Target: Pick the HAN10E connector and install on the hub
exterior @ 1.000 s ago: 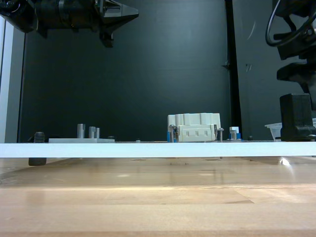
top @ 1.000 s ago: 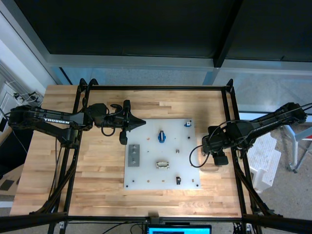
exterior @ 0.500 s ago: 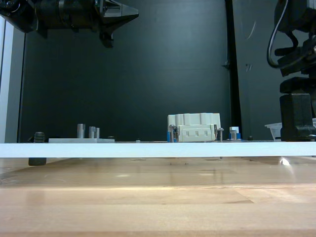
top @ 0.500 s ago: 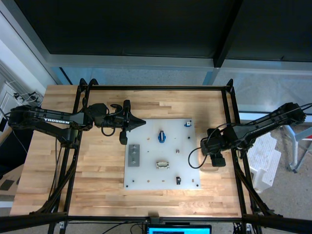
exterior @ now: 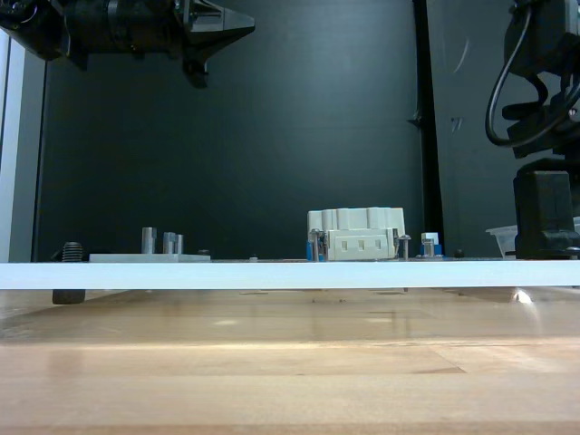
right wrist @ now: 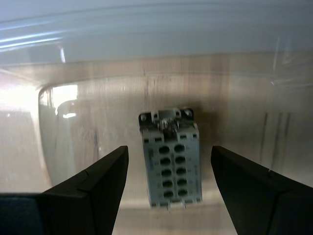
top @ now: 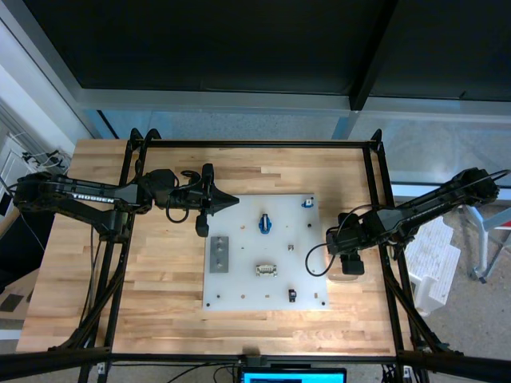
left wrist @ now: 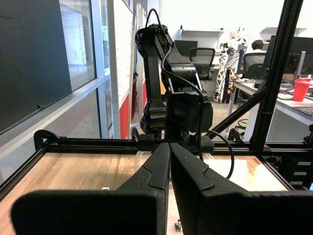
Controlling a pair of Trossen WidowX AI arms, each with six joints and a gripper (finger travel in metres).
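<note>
Step in hand: the pick. The right gripper (top: 352, 265) hangs just off the right edge of the white board (top: 239, 297), pointing down into a clear plastic tub (right wrist: 43, 105). The tub sits on the table (top: 160, 271) just beside the board. The fingers (right wrist: 98, 181) are spread wide, one on either side of the connector (right wrist: 169, 164), with a gap on both flanks. Nothing is gripped yet.

Tub contents: only the connector, as far as the wrist view shows. It lies flat on the tub floor, two rows of dark contact holes facing up and a metal screw tab at one short end. Its long axis runs along the fingers, so they would close on its long sides.

The hub (top: 267, 271) stands on the board, toward the near edge and well apart from the tub.

The left gripper (left wrist: 169, 146) is parked high over the far left of the table, fingers pressed together, holding nothing.

Next move, my reading: lower inside the tub without brushing its wall, close squarely on the long sides, lift straight out and carry across to the hub. Height above the connector cannot be judged from these views
</note>
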